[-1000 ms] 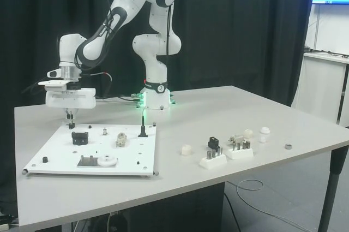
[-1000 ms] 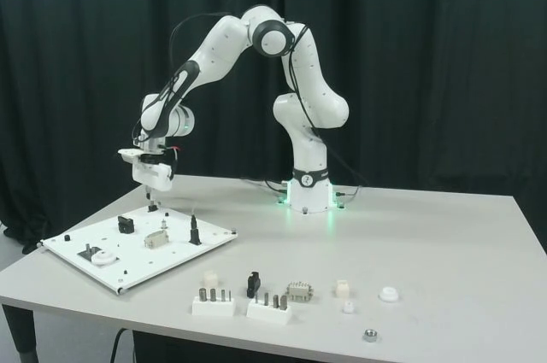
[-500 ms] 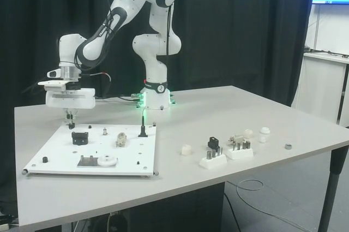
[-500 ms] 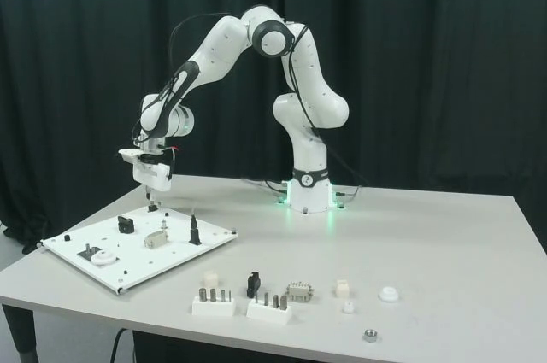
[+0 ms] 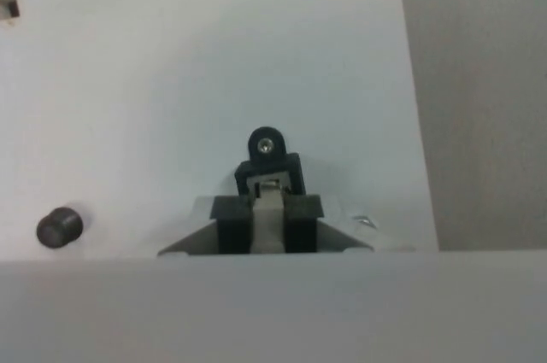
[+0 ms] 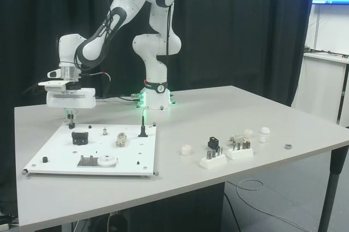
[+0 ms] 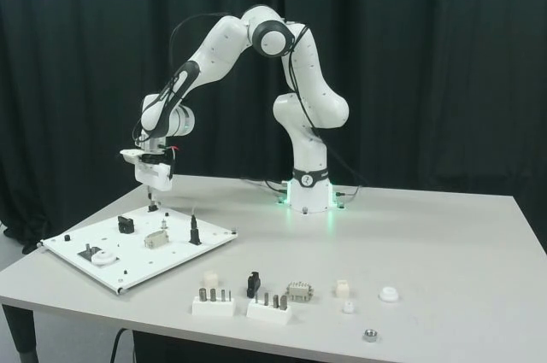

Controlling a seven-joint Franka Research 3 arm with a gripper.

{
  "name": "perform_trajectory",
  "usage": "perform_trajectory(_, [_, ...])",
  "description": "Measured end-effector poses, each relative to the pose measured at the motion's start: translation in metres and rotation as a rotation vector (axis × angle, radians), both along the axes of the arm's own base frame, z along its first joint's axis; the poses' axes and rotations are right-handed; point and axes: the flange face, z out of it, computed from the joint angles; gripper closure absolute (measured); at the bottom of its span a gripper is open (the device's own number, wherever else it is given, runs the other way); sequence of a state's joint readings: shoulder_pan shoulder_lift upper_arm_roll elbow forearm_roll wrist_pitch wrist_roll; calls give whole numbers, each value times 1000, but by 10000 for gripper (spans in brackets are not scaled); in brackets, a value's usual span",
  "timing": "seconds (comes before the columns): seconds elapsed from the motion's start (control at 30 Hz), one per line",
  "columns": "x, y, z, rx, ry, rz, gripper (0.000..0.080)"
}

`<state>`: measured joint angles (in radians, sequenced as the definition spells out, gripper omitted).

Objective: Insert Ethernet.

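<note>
Grey table [image 6: 229, 113], white board [image 6: 136, 155] at its end. Jaws [image 5: 269, 225] clenched on plug [image 5: 268, 213], risen slightly above black socket [image 5: 267, 148] near board's far corner; probably lifting clear, insertion not confirmed.

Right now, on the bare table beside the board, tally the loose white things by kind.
White pin blocks: 2
White round pieces: 4
Total: 6
</note>
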<state>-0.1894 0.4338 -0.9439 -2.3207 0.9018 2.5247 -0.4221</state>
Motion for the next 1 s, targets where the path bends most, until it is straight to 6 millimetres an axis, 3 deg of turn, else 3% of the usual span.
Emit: perform_trajectory(1.0, [2,-1,0,-5,3,-7,729])
